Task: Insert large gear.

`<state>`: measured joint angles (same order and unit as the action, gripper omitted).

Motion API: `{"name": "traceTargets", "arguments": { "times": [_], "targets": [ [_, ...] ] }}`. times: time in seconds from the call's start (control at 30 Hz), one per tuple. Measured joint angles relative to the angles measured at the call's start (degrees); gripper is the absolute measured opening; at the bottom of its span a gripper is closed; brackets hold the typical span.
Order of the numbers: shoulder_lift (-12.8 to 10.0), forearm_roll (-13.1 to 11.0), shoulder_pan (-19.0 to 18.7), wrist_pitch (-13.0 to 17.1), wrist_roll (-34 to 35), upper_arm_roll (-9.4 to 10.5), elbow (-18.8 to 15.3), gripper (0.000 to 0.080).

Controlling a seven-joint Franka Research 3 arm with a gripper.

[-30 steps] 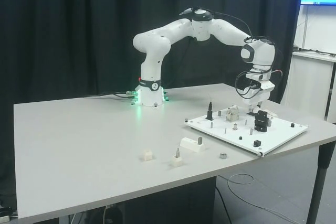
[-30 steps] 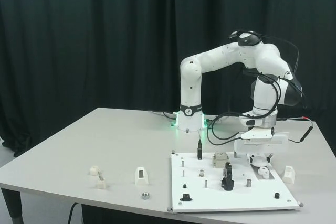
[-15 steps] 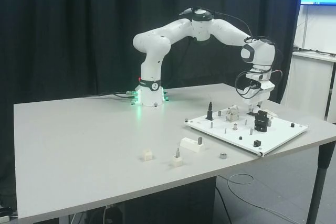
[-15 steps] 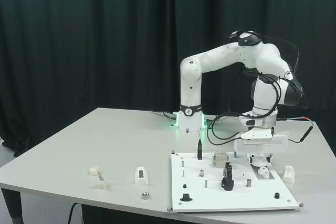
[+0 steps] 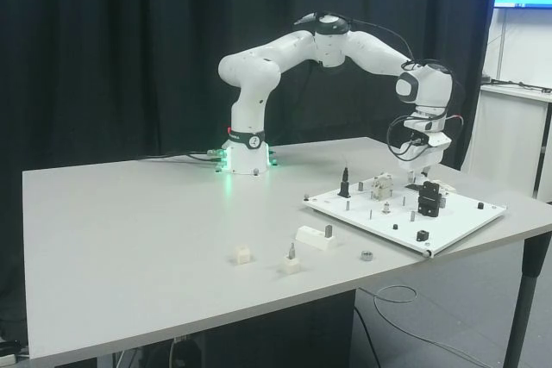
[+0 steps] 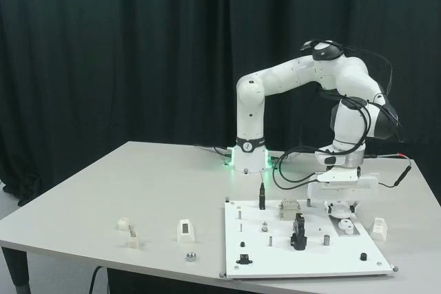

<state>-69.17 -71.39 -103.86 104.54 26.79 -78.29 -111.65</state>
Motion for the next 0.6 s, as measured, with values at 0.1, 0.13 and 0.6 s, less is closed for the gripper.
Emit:
{"name": "traceTargets", "arguments": {
  "times": [0.1, 0.13, 0.6],
  "targets": [
    [0.0, 0.0, 0.0, 0.0, 0.0, 0.0, 0.0, 0.0594],
    [0.0, 0.0, 0.0, 0.02, 0.0, 0.0, -0.01, 0.0594],
    [-0.05, 0.01, 0.3, 1.21, -0.02, 0.15, -0.12, 0.0594]
  ]
}}
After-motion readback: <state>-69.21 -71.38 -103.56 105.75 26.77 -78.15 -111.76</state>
